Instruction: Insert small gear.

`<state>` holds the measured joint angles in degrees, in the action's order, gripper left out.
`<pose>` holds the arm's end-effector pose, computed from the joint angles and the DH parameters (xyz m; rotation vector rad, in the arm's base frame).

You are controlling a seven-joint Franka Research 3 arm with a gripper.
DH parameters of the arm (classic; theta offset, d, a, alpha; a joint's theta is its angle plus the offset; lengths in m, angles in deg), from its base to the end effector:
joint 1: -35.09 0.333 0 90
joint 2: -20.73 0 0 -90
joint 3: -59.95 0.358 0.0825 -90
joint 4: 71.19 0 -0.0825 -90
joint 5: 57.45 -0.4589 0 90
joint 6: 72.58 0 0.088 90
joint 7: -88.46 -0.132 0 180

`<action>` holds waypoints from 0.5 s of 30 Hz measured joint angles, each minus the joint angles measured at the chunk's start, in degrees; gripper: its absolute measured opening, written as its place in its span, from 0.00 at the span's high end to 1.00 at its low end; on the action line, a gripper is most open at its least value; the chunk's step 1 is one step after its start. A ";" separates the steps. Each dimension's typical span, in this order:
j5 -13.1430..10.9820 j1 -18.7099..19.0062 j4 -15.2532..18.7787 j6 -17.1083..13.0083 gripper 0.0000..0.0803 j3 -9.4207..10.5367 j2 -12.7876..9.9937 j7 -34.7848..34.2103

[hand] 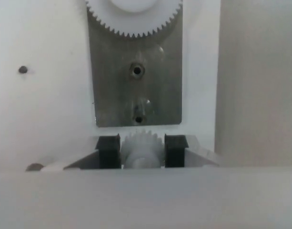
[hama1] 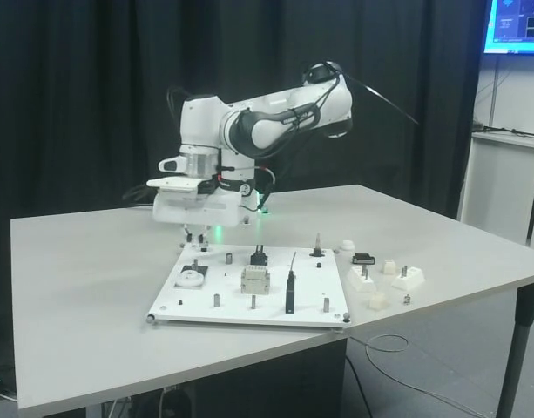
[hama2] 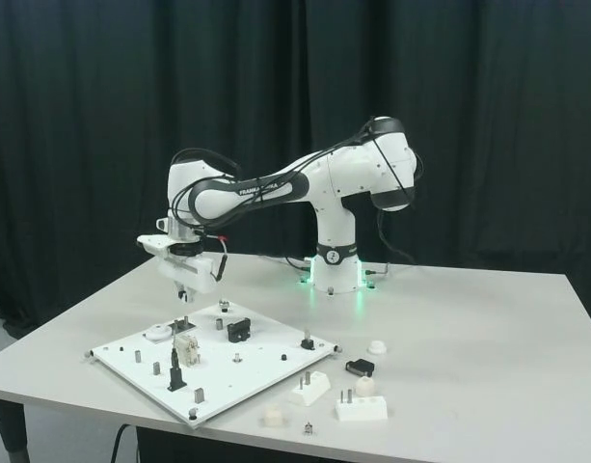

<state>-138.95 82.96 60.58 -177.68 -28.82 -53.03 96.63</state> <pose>0.4487 -0.3329 0.2286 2.4833 -1.9079 0.1229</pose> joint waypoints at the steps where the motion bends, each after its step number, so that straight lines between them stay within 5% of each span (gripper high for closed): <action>1: -0.22 -0.17 -0.08 0.01 0.76 0.27 -0.11 0.00; 15: -1.33 -1.64 -1.28 0.01 0.76 2.88 -0.64 0.00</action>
<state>-140.28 81.32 59.31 -177.67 -25.94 -53.67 96.63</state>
